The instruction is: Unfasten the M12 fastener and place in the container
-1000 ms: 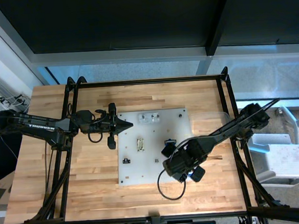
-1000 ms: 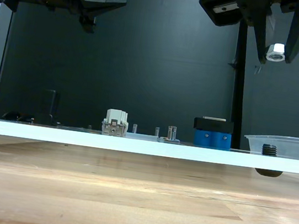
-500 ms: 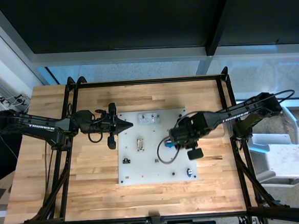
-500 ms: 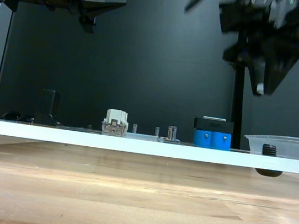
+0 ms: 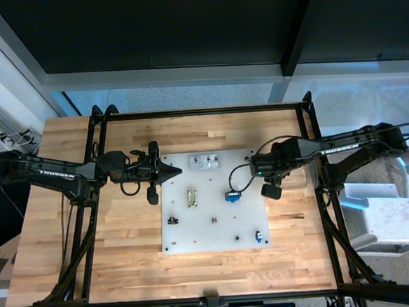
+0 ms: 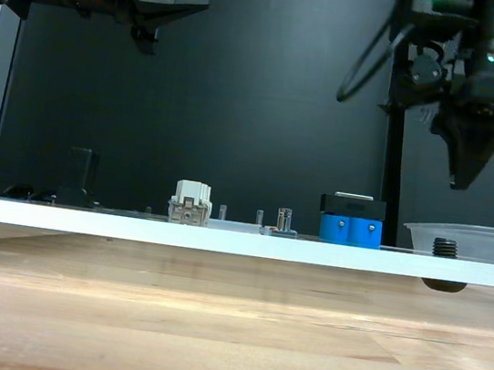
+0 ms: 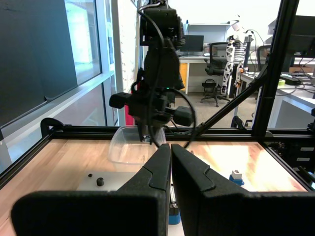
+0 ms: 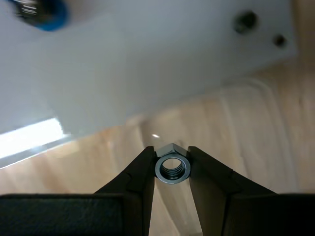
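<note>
The M12 fastener (image 8: 172,168), a small silver hex nut, is pinched between the fingertips of my right gripper (image 8: 172,156). That gripper (image 5: 263,169) hangs high at the board's far right edge, over the near rim of the clear container (image 5: 286,163). In the low view it (image 6: 457,182) points down above the container (image 6: 484,235). The black ribbed stud (image 6: 443,247) stands bare on the white board (image 5: 195,224). My left gripper (image 5: 175,171) is shut and empty, hovering high at the board's far left edge.
On the board stand a blue-and-black part (image 6: 351,220), a beige connector (image 6: 189,204), a silver post (image 6: 284,219) and a small clear block (image 5: 204,161). The black frame rails (image 5: 201,112) border the wooden table.
My right arm has swung from the board's near right corner back and to the right, carrying the nut, and now hangs over the container's rim. The left arm has not moved.
</note>
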{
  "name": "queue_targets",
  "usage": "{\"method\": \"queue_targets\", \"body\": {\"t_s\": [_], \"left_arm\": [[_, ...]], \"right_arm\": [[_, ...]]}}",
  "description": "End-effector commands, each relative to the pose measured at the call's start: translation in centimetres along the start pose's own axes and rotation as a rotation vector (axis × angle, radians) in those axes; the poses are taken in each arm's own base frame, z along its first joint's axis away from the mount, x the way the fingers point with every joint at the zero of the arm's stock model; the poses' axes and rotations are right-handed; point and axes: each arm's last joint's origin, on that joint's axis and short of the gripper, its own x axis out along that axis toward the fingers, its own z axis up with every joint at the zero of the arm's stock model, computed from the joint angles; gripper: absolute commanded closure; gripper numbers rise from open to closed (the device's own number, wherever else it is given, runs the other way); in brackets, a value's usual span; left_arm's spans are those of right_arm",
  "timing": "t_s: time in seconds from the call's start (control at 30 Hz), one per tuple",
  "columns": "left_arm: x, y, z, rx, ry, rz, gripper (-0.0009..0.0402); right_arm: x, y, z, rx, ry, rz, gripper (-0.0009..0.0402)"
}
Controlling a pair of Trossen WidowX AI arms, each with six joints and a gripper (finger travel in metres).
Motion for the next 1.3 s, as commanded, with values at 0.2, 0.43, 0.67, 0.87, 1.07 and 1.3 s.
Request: {"method": "queue_targets", "body": {"t_s": [0.2, 0.43, 0.67, 0.87, 1.07, 1.3], "left_arm": [[0.0, 0.0, 0.0, 0.000, 0.000, 0.000, 0.0393], [0.0, 0.0, 0.0, 0.000, 0.000, 0.000, 0.0393], [0.0, 0.0, 0.0, 0.000, 0.000, 0.000, 0.0393], [0.0, 0.0, 0.0, 0.000, 0.000, 0.000, 0.0393], [0.0, 0.0, 0.0, 0.000, 0.000, 0.000, 0.0393], [0.0, 0.0, 0.0, 0.000, 0.000, 0.000, 0.0393]], "right_arm": [[1.2, -2.2, -2.1, 0.103, 0.030, -0.019, 0.0385], [2.1, -2.7, -2.5, 0.134, 0.063, -0.035, 0.0333], [2.4, -2.7, -2.7, 0.194, 0.071, -0.042, 0.0240], [2.4, -2.7, -2.7, 0.233, 0.069, -0.043, 0.0180], [2.4, -2.7, -2.7, 0.235, 0.070, -0.043, 0.0145], [2.4, -2.7, -2.7, 0.258, 0.069, -0.043, 0.0141]]}}
